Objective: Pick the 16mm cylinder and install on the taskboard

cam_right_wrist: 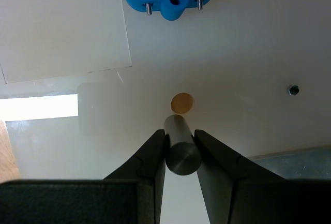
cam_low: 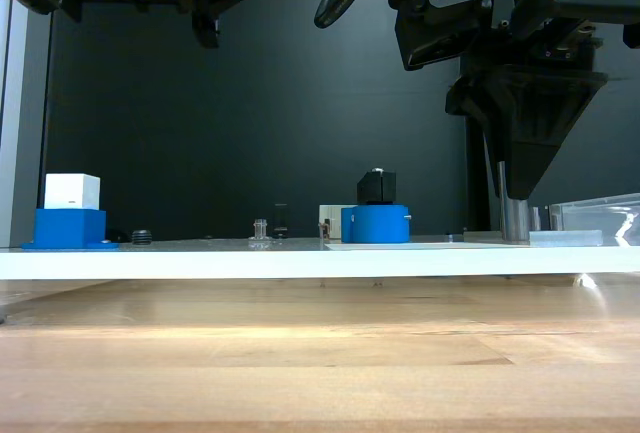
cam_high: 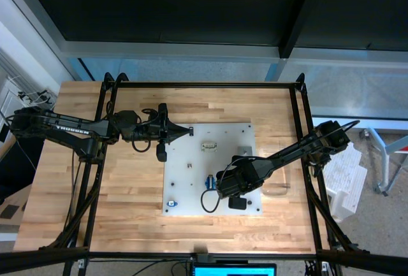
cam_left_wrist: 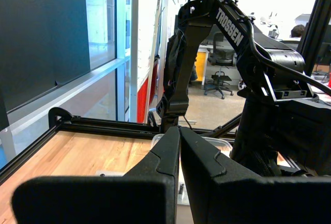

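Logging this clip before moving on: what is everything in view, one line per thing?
table: 1, light wood, under everything.
taskboard: 1, white, mid-table.
blue connector: 1, blue, board's near-middle.
blue base with white cube: 1, board's near-left corner.
beige connector: 1, beige, board's far-middle.
grey metal block: 1, grey, board's far-right part.
round hole: 1, tan, in the board by the cylinder.
clear tray: 1, clear, right of the board.
16mm cylinder: 1, grey, gripped over the board.
left gripper: black, fingers shut, above the board's far-left edge.
right gripper: black, shut on the cylinder, over the board's near-right part.
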